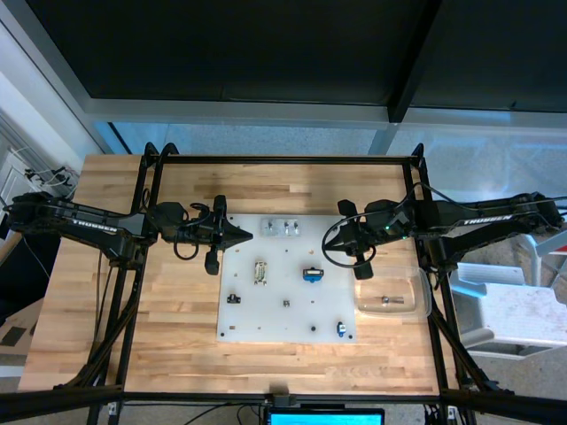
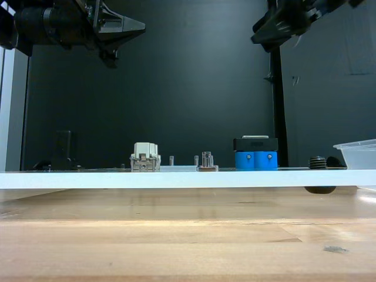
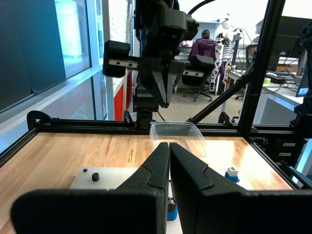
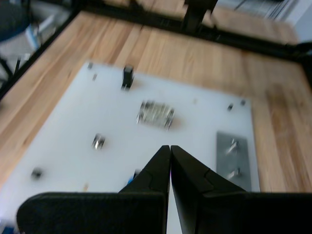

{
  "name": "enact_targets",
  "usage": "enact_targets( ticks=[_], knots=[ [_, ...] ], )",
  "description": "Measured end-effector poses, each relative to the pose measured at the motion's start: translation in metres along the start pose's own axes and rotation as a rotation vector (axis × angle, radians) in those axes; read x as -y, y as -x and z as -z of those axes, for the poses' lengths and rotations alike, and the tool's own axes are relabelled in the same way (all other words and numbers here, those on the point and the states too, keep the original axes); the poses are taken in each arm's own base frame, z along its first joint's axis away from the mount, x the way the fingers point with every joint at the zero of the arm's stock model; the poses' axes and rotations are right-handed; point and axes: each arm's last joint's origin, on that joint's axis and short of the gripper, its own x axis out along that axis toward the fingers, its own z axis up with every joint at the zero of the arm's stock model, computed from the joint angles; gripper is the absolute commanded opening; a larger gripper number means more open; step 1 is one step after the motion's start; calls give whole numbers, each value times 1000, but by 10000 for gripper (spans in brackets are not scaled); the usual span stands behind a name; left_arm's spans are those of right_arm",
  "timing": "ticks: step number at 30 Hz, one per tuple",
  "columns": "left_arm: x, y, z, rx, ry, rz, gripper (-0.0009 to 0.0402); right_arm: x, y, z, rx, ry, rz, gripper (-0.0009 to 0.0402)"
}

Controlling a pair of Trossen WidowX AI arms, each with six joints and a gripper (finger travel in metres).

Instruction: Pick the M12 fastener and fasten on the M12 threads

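1. Plainly, no step of the task looks done: the small silvery-grey M12 nut with a darker end (image 1: 387, 300) lies inside the clear plastic tray (image 1: 423, 292), on the wooden table (image 1: 133, 336) just beside the right edge of the white task board (image 1: 266, 310).
2. The short black ribbed stud (image 2: 318, 162) near the board's near right edge is bare, its ribs showing in the low view.
3. The left gripper (image 1: 246, 236) hangs high over the board's far left corner, its fingers (image 3: 153, 170) pressed together on nothing.
4. The right gripper (image 1: 364, 270) hovers high over the board's right edge, just beside the tray's far left corner, well above the nut. Its fingers (image 4: 155, 170) are also closed and empty.
5. Everything is left, by my reading: parting the fingers, reaching into the tray, lifting the nut, carrying it to the stud and turning it down the threads. The right arm seems the better placed.
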Motion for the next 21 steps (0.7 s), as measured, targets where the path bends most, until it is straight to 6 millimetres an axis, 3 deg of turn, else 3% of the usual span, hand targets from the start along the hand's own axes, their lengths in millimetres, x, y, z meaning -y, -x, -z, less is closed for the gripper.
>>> enact_targets(
  ticks=[7, 21],
  knots=[
    [0, 0, 0, 0, 0, 0, 0, -9, 12, -6, -170, 56, -68, 0],
    [0, 0, 0, 0, 0, 0, 0, -37, 9, 15, -515, 157, -186, 0]
  ],
)
